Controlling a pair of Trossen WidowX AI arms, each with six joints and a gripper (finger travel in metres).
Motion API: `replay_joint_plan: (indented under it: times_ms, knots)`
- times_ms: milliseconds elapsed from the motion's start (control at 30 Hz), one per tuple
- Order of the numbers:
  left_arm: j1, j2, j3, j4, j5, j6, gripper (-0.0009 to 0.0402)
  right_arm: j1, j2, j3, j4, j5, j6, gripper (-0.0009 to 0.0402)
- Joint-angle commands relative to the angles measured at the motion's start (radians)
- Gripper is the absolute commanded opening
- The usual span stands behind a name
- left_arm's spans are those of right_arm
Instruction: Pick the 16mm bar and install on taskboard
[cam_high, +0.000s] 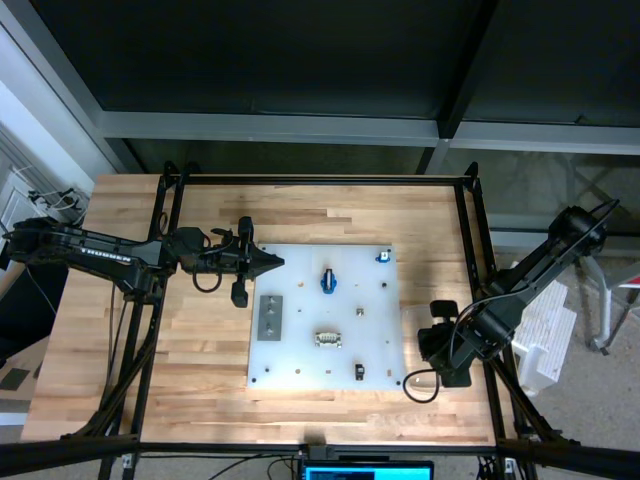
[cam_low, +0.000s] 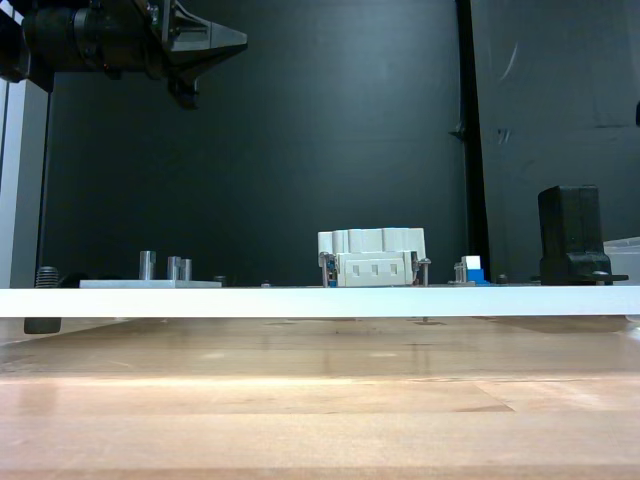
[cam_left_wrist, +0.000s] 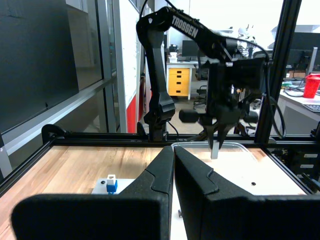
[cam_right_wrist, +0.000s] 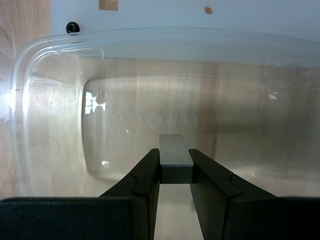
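While the right gripper (cam_right_wrist: 174, 162) is hanging over the clear tray (cam_right_wrist: 20, 90) just off the near right corner of the board (cam_high: 380, 330), its two fingers are clamping the bar (cam_right_wrist: 175, 149) between them. The bar is sticking out beyond the fingertips and is sitting clear of the tray floor, so the pick is looking done and the carry to the board is what is remaining.

Trouble is most likely coming from the grip. The fingers are pinching smooth metal on two flat faces only, so a quick swing could be tilting the bar or letting it slide. A tilted bar would be catching on the edge of its hole rather than dropping in. A low path out of the tray could also be knocking the bar against the tray rim.

Farther off, the grey block (cam_high: 270, 318) is lying on the left side of the board; which hole is waiting for the bar, I cannot tell. Farthest, the left gripper (cam_high: 272, 262) is hovering high above the board's far left corner, fingers pressed together and empty, and could be crowding an approach to that side.
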Motion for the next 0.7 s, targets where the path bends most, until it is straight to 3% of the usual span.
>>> replay_joint_plan:
  times_ms: [33, 500, 700]
  knots:
    - [0.000, 0.000, 0.000, 0.000, 0.000, 0.000, 0.0000, 0.000, -0.002, 0.050, -0.064, 0.001, -0.003, 0.0004]
    - [0.000, 0.000, 0.000, 0.000, 0.000, 0.000, 0.0000, 0.000, 0.008, 0.105, -0.108, 0.002, -0.011, 0.0004]
    - [0.000, 0.000, 0.000, 0.000, 0.000, 0.000, 0.0000, -0.010, 0.079, 0.162, -0.108, 0.003, -0.021, 0.0004]
